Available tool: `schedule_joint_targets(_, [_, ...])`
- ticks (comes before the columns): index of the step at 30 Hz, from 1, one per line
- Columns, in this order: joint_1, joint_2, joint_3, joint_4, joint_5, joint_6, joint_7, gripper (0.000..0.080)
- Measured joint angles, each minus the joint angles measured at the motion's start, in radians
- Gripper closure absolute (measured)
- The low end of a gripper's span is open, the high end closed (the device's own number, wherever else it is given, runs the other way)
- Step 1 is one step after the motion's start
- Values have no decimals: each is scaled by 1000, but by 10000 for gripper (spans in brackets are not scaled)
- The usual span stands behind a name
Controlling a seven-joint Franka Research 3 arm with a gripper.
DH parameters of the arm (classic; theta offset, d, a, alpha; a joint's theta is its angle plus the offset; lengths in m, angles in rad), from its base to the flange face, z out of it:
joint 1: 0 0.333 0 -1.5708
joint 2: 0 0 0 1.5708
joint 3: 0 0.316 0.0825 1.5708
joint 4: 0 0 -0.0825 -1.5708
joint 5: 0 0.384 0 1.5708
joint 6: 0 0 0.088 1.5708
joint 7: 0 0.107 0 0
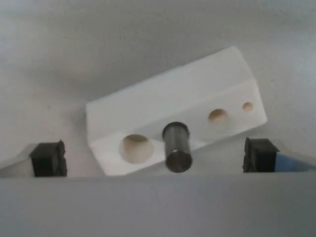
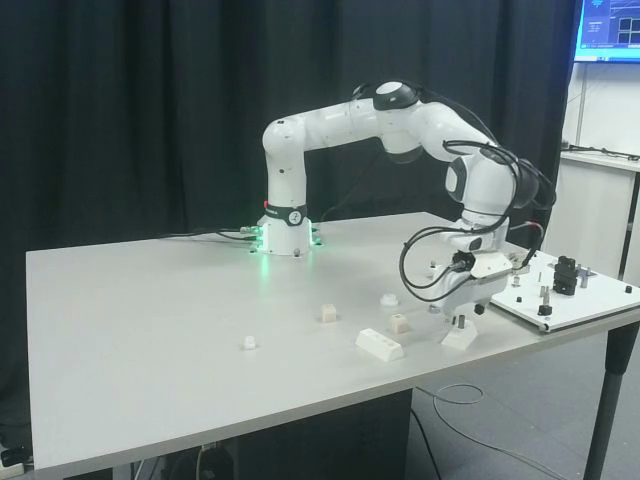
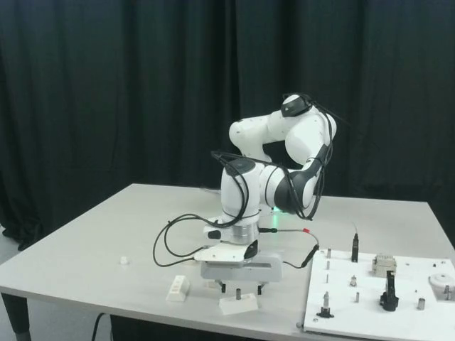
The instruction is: Pick round peg 3.
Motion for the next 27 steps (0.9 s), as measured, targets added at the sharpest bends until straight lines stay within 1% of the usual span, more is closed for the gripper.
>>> schedule_joint_targets(5, [-12,0,4,0,1,9,0,3])
schedule_joint_targets(6, [-15,0,6,0,1,12,0,140])
schedule_joint_targets(12, [-31,0,19,0,7,28,0,140])
schedule_joint_targets(13, [-34,0,21,1,9,29,1,328])
schedule_joint_targets(21, [-45,0,37,5,33,32,18,328])
schedule_joint_targets(22, [-45,0,38,6,34,32,22,674])
schedule_joint_targets(27, [-45,-1,38,15,38,26,42,674])
